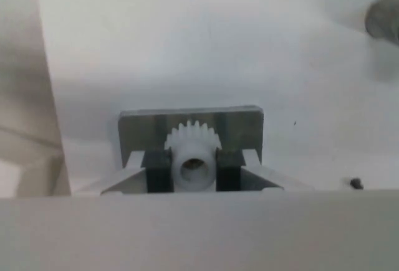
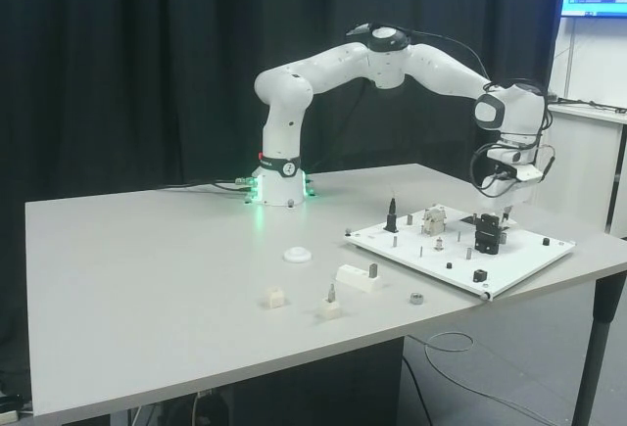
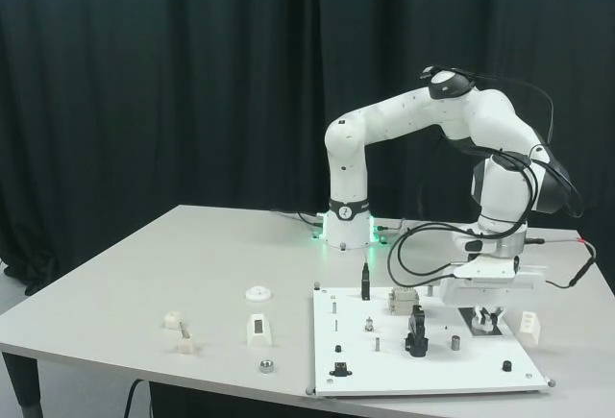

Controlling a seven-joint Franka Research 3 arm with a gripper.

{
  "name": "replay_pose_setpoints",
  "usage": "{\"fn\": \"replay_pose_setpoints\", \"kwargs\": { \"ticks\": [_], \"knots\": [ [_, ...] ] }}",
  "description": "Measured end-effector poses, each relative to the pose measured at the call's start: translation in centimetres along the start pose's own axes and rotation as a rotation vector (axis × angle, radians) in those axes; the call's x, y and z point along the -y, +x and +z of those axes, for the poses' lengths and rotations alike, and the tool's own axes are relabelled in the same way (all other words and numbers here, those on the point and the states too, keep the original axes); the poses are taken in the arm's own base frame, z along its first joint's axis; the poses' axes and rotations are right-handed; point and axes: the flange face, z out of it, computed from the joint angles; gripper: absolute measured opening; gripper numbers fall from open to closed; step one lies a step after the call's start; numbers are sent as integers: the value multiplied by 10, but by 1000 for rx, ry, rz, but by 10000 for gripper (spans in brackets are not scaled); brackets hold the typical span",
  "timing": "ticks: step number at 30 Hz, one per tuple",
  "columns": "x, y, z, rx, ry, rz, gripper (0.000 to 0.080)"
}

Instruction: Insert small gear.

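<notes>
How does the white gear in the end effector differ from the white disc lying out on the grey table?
The small gear is clamped between the black fingers above the white board; the white disc lies free on the grey table, off the board. The gear is toothed with an open bore; no teeth can be made out on the disc. The gear is the smaller part; the disc looks wider and flatter. Both are white and round.

The small gear (image 1: pixel 193 152) looks like smooth, matt white plastic, its teeth crisply moulded. The end effector (image 1: pixel 193 174) pads (image 1: pixel 157 170) beside it appear black and rubbery. The white board (image 3: pixel 423 365) under the gear has a smooth, faintly glossy face; the table (image 2: pixel 147 269) is matt grey.
</notes>
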Motion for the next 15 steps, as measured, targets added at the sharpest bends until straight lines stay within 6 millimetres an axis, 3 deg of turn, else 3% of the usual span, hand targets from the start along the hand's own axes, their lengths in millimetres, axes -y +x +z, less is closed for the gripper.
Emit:
{"fn": "replay_pose_setpoints", "kwargs": {
  "ticks": [15],
  "knots": [
    [0, 0, 0, -2, -1, 10, 141]
  ]
}}
